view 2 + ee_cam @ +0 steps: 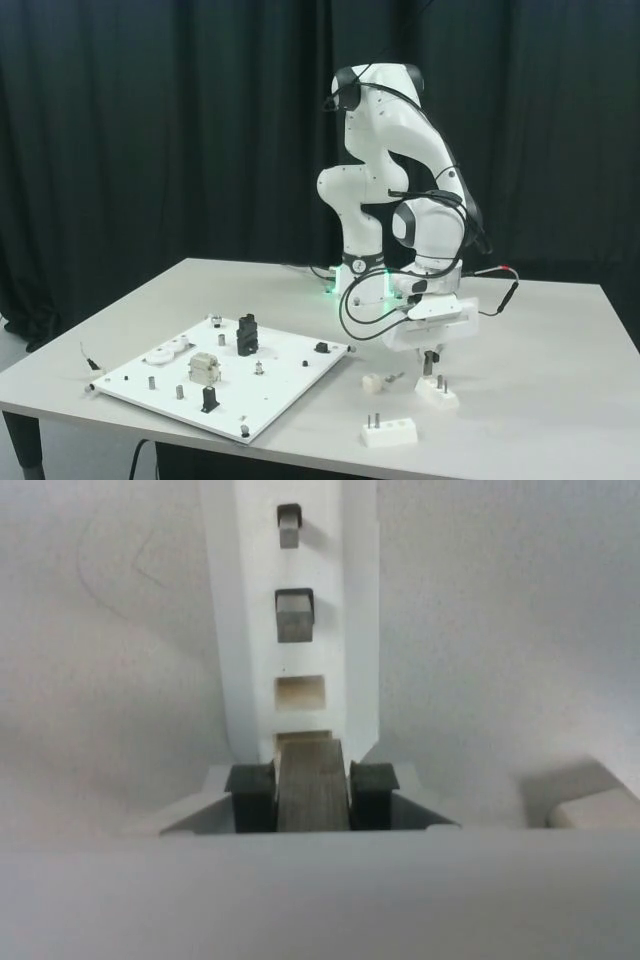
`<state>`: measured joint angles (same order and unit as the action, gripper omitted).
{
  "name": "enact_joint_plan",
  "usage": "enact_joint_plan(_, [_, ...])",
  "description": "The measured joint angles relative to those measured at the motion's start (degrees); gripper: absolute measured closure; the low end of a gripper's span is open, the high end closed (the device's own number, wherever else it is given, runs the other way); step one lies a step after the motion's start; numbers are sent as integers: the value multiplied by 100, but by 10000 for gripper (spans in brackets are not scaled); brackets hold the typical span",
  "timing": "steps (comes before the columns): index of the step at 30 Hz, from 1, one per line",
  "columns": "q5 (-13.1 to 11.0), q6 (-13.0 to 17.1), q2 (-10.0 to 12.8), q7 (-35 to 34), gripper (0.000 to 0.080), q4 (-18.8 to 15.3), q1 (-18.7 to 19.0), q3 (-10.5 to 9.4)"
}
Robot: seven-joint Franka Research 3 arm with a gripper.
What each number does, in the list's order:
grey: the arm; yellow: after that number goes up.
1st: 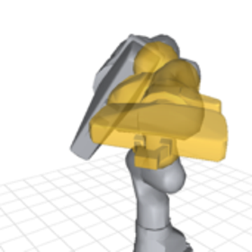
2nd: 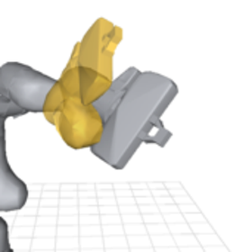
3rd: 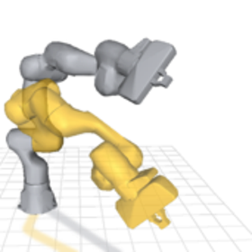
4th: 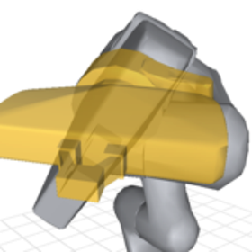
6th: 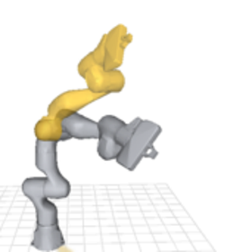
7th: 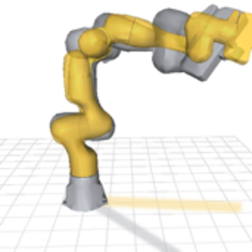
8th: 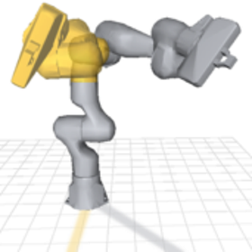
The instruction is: Insert square peg 4.
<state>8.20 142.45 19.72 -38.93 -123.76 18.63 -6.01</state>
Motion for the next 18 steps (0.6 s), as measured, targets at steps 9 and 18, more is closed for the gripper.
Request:
enact_joint_plan(9, [10,-32,-19,0,647,35,-3,0])
enact_joint_plan(18, [35,-92,-20,0,647,86,-6,24])
